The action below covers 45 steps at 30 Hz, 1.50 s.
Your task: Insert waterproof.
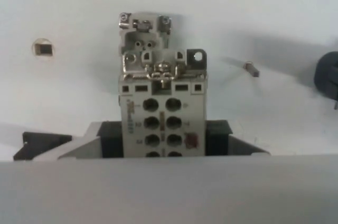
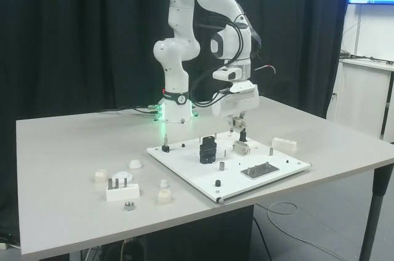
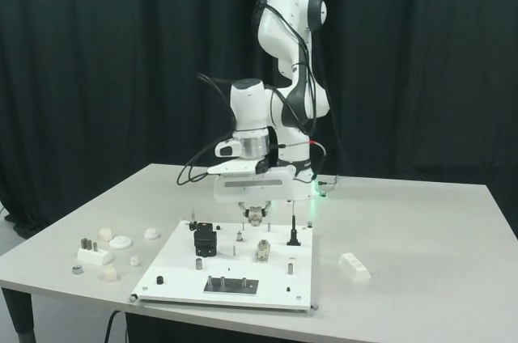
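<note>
I hold the waterproof connector insert [image 1: 162,115] in my jaws [image 1: 161,152], which are clamped on its two flanks so that its face with the paired round holes looks straight up at my wrist camera (a grip that keeps the mating end pointing down, as I judge it must for a vertical push). Directly beyond it, in line with my approach, sits the metal socket housing [image 1: 145,42] with its latch and small screws, fixed to the white board [image 2: 184,159] that lies on the grey table [image 2: 61,150]. In the wrist view the insert hides part of the housing, so I cannot tell whether the two are touching or still just apart; the second room view shows my gripper [image 3: 256,212] low over the board, with the housing [image 3: 263,251] close beneath it. I judge the step in hand to be the final alignment and descent, and the housing's narrow opening calls for the insert to stay square, not tilted, or it could jam on the rim. Other things are placed well apart from my path: a black block [image 2: 209,149] on the board nearer the arm's base side, a grey plate with pegs [image 2: 259,170] towards the board's front edge, a loose white block [image 2: 284,144] on the table beside the board, and several small white parts [image 2: 117,186] off towards the table's far side.
</note>
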Motion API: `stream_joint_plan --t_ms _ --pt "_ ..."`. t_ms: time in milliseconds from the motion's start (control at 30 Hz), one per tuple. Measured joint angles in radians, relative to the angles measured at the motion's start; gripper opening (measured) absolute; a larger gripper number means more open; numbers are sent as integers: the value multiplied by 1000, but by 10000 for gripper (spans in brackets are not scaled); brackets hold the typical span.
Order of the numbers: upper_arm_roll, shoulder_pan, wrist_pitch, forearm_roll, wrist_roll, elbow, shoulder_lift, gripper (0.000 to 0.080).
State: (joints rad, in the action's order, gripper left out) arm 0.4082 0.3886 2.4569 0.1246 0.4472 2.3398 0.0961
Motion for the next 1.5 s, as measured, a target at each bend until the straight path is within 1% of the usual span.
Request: stream_joint_plan --t_ms 300,533,733,1033,1500 --pt "-13 11 76 43 1 41 1 314" --pt "-26 14 144 55 12 69 5 314" --pt "-34 15 187 62 13 84 14 314" --pt "-44 15 221 65 13 91 38 314" --pt "-47 15 245 67 13 91 64 314"
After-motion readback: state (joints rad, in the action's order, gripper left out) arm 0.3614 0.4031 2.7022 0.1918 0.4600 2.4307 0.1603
